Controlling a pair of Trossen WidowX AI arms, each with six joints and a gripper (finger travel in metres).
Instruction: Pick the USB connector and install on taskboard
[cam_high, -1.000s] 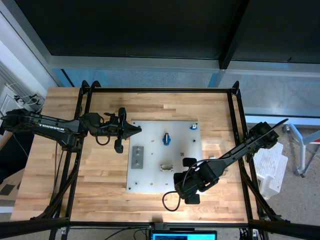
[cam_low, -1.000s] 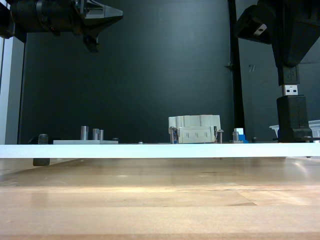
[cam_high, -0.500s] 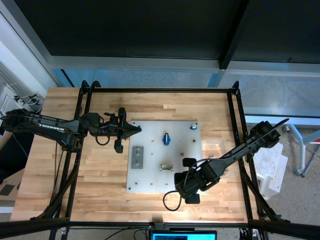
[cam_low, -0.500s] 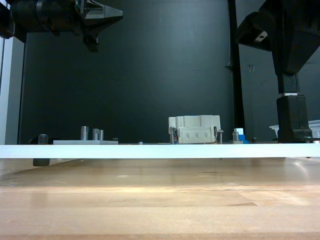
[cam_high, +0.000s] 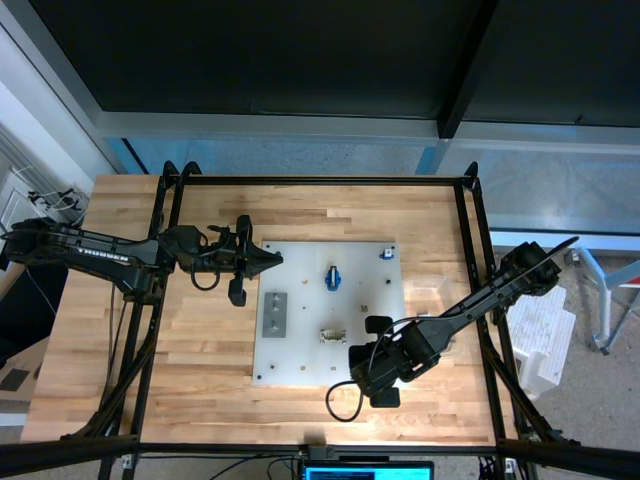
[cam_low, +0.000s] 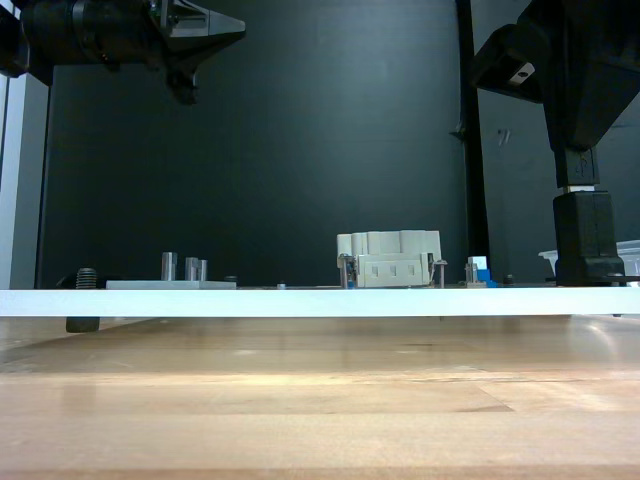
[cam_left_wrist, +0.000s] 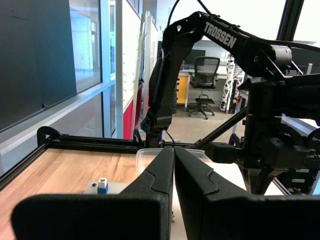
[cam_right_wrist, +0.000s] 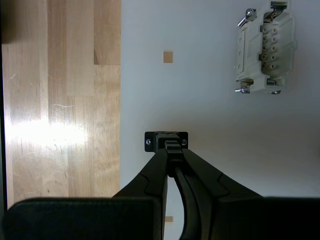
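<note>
The white taskboard (cam_high: 300, 350) lies mid-table. My right gripper (cam_right_wrist: 171, 153) hangs fingers-down over its near right corner, shut on the dark USB connector (cam_right_wrist: 171, 145). The plug stands upright, seated in a black socket block (cam_low: 588, 235) on the board, with only a thin silver strip showing above it (cam_low: 578, 186). In the high view the right gripper (cam_high: 372, 378) covers the plug. My left gripper (cam_high: 272, 260) is shut and holds nothing, hovering high beside the board's far left corner (cam_low: 232, 27).
On the board stand a beige multi-pin connector (cam_right_wrist: 265, 50), a grey block (cam_high: 274, 313) and a blue fitting (cam_high: 332, 277). A clear tray (cam_high: 428, 292) sits right of the board. A black cable loop (cam_high: 343, 400) trails off the near edge by the right gripper.
The right gripper came down over the last second and pushed the plug's metal end into the black socket. The left arm has not moved.
</note>
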